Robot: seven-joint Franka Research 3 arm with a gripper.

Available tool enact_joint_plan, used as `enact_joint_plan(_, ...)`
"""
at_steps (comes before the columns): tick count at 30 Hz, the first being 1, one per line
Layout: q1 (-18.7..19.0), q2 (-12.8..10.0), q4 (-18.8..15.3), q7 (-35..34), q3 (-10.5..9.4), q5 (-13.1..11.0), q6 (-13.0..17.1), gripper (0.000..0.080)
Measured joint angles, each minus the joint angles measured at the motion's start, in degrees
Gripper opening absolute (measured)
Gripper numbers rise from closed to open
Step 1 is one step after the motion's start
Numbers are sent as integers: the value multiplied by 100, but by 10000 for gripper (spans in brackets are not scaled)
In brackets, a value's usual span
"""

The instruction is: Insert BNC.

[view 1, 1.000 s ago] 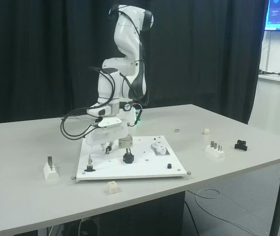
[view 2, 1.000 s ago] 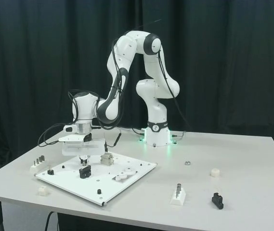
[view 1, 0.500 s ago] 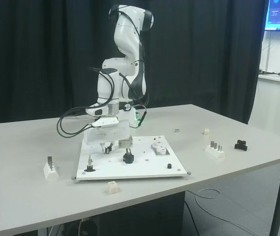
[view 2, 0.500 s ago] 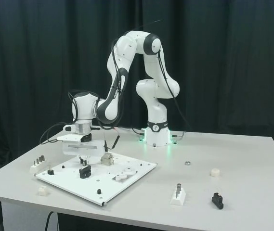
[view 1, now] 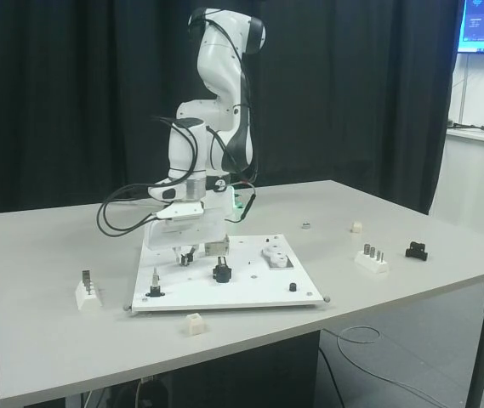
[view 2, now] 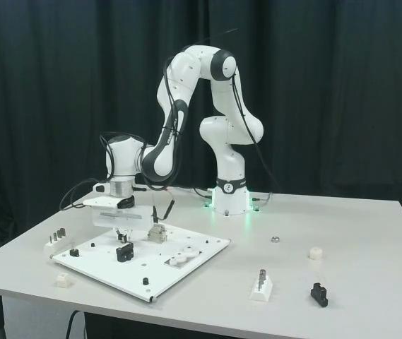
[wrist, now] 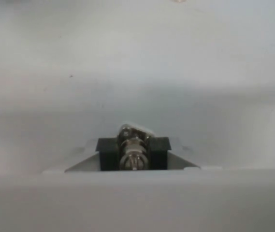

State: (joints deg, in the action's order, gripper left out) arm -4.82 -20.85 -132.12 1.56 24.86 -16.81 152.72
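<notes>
Here the claw hangs low over the white board, its fingers' state impossible to tell. Directly beneath it (clearest in the wrist view) the BNC connector stands upright in its black mount.

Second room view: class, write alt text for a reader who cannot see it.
A white robot arm bends down over a white board on a grey table, its gripper just above a black fitting. Small white and black parts lie around the board.
</notes>
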Motion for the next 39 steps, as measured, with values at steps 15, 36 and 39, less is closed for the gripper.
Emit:
enact_joint_plan(15,1,-1,0,16,10,-6,0,120)
enact_joint_plan(36,5,-2,1,-1866,13,-16,-7,120)
enact_joint_plan(39,5,-2,1,-2238,14,-16,-8,120)
